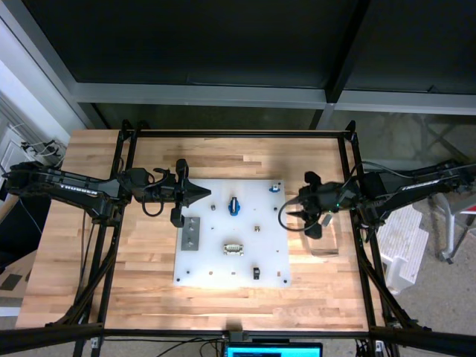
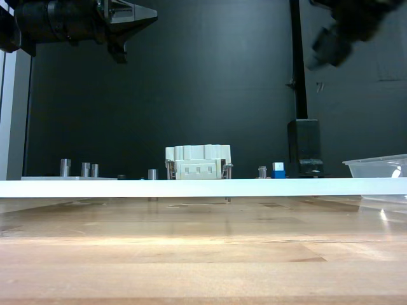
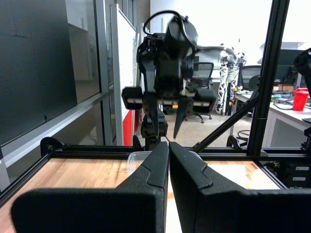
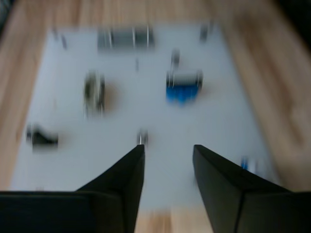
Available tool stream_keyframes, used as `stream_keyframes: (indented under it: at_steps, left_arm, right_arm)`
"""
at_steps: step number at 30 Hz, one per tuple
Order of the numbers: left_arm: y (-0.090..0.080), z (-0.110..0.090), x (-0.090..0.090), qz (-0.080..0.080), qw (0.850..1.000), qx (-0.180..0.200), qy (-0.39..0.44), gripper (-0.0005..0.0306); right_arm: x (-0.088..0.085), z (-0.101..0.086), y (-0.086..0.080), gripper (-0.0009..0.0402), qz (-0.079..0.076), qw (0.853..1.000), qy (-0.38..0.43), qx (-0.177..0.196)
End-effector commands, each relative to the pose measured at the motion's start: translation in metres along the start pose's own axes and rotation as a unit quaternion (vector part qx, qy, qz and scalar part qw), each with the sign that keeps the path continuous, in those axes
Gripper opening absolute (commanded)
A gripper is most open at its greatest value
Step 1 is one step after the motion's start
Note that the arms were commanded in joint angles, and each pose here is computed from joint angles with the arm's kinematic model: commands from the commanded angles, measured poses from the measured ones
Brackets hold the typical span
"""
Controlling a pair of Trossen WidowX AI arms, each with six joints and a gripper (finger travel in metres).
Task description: Remove the 16mm bar from the taskboard and place in the container
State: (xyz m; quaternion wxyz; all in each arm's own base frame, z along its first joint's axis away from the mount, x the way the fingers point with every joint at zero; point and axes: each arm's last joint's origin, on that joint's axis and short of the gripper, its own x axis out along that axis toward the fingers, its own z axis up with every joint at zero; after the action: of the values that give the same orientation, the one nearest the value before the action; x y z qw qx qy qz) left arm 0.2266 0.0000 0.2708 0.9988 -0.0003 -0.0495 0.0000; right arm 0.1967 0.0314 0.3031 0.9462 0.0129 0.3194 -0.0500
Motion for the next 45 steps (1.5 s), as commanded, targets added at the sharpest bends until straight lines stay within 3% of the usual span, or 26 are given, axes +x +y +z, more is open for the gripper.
stream_keyframes:
  at_steps: [1, 4, 10, 13, 20, 23, 45]
  left_arm:
    - [0.000, 0.000, 0.000, 0.000, 1.000, 0.000, 0.000, 0.0000]
    - [0.000, 0.000, 0.000, 0.000, 1.000, 0.000, 0.000, 0.0000]
    - [0.000, 0.000, 0.000, 0.000, 1.000, 0.000, 0.000, 0.0000]
    - [0.000, 0.000, 0.000, 0.000, 1.000, 0.000, 0.000, 0.0000]
    - [0.000, 0.000, 0.000, 0.000, 1.000, 0.000, 0.000, 0.0000]
    - [0.000, 0.000, 0.000, 0.000, 1.000, 0.000, 0.000, 0.0000]
    - [0.000, 0.000, 0.000, 0.000, 1.000, 0.000, 0.000, 0.0000]
  right_arm:
    - [0.002, 0.015, -0.009, 0.0094, 0.012, 0.998, -0.067, -0.001]
    - [0.005, 0.025, -0.020, 0.0061, 0.036, 0.992, -0.121, -0.004]
    - [0.012, 0.030, -0.029, -0.0003, 0.040, 0.975, -0.217, -0.013]
    - [0.015, 0.029, -0.029, 0.0006, 0.050, 0.965, -0.257, -0.015]
    - [0.024, 0.018, -0.034, 0.0000, 0.043, 0.952, -0.304, -0.010]
    - [0.027, 0.013, -0.035, 0.0000, 0.055, 0.947, -0.315, -0.014]
    - [0.034, 0.002, -0.035, 0.0000, 0.055, 0.952, -0.302, -0.014]
